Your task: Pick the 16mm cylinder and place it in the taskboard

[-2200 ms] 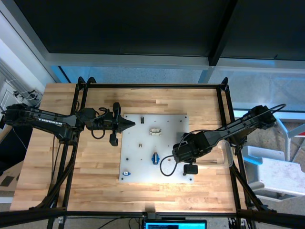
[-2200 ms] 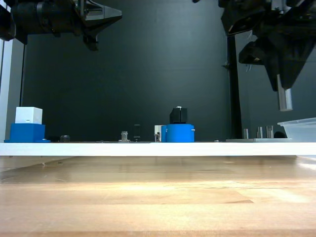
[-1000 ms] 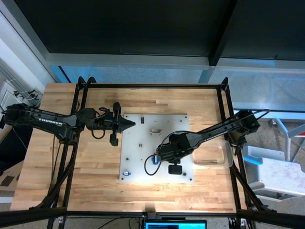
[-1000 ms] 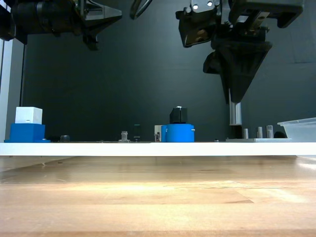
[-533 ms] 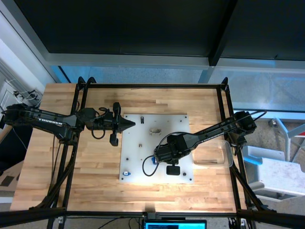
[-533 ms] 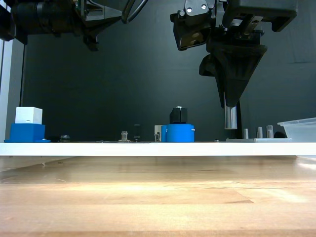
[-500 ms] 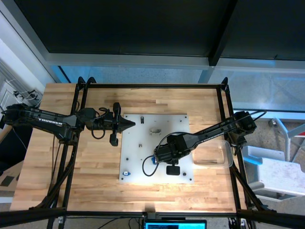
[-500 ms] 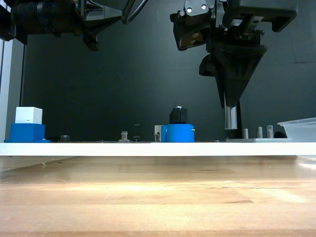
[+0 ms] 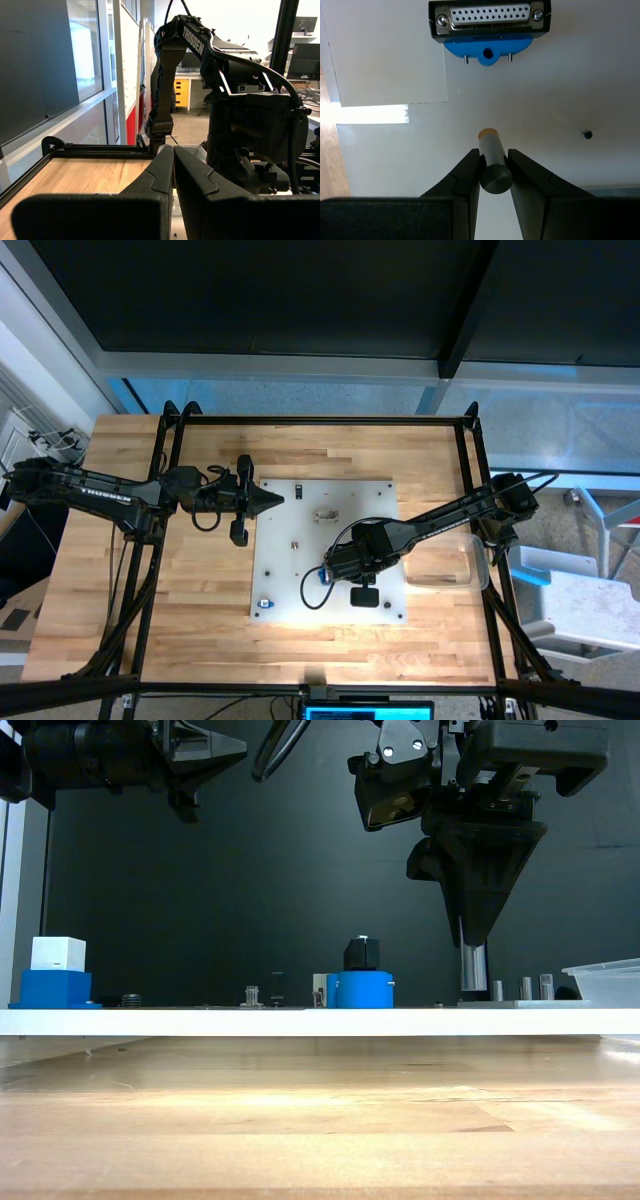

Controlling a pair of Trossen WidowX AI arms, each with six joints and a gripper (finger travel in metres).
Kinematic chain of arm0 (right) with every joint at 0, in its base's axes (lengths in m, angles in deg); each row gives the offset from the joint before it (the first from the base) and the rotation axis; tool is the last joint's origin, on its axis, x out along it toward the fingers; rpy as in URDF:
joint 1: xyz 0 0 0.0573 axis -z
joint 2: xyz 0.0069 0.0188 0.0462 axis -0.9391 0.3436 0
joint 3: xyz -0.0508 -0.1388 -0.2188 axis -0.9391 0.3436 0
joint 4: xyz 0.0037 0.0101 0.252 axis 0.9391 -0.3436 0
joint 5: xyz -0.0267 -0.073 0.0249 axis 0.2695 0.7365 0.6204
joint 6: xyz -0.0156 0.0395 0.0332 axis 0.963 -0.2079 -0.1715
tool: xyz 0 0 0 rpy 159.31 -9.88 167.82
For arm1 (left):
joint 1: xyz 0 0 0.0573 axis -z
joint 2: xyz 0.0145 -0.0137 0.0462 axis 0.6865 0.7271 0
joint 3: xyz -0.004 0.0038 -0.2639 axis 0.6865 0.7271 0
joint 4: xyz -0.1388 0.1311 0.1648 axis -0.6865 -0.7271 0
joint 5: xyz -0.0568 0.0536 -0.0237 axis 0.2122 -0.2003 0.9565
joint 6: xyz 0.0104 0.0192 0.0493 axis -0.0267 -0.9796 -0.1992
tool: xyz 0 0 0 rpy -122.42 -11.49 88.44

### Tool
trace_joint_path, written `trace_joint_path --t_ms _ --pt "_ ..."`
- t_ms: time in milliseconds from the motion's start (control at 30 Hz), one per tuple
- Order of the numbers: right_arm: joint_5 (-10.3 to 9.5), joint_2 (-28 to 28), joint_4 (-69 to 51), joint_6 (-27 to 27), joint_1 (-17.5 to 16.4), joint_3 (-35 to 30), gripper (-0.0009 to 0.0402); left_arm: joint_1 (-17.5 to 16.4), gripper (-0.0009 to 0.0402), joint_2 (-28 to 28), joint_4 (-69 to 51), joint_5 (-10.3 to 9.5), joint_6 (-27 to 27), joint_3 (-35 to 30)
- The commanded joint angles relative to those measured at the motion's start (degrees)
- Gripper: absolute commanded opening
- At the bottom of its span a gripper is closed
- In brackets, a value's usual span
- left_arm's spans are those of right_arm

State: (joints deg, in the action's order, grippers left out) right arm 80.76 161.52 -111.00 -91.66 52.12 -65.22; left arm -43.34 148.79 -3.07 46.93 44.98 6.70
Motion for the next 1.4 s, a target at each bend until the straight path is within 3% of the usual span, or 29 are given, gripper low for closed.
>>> trace_joint_path --t_ms 33,1400 --pt "0.04 0.0 0.11 -0.02 0.0 0.11 0.0009 0.0 0.0 0.02 0.02 0.0 -0.02 -0.02" --pt "0.02 0.0 3.13 0.0 0.02 2.54 0.0009 0.0 0.0 0.02 0.02 0.0 -0.02 -0.02"
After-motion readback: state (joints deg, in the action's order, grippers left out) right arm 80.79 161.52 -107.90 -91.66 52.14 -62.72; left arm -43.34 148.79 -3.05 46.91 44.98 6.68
